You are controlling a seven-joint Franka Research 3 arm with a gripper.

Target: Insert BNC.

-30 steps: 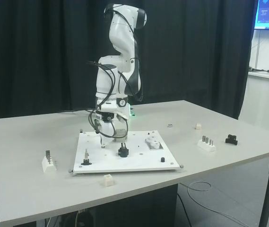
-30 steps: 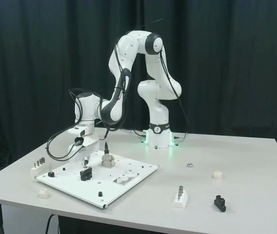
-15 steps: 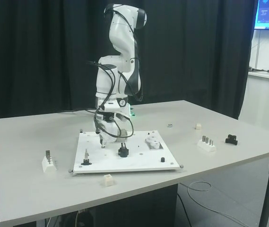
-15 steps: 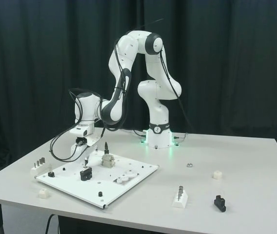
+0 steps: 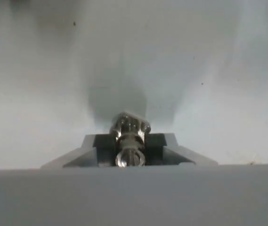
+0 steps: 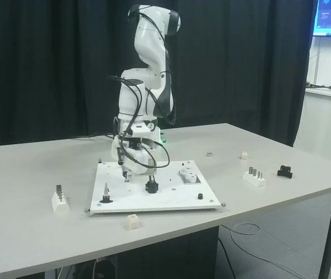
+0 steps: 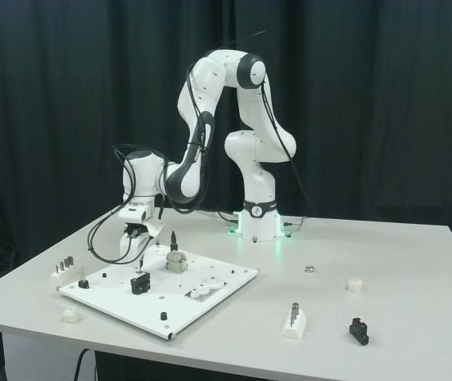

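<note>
Grey table [image 6: 31,168], black curtain behind, BNC job under way on the white board [image 6: 171,197].

Going left to right in the first room view: a small white holder [image 6: 60,201] carries grey pins, then the board, then another pin holder [image 6: 254,177]. The wrist view shows the BNC connector [image 5: 130,141] pinched between my fingers, so my gripper [image 6: 125,168] is clamped on it, hanging low over the board's rear part. It looks like stiff, light, slick metal, so I'd grip the knurled body squarely.
</note>
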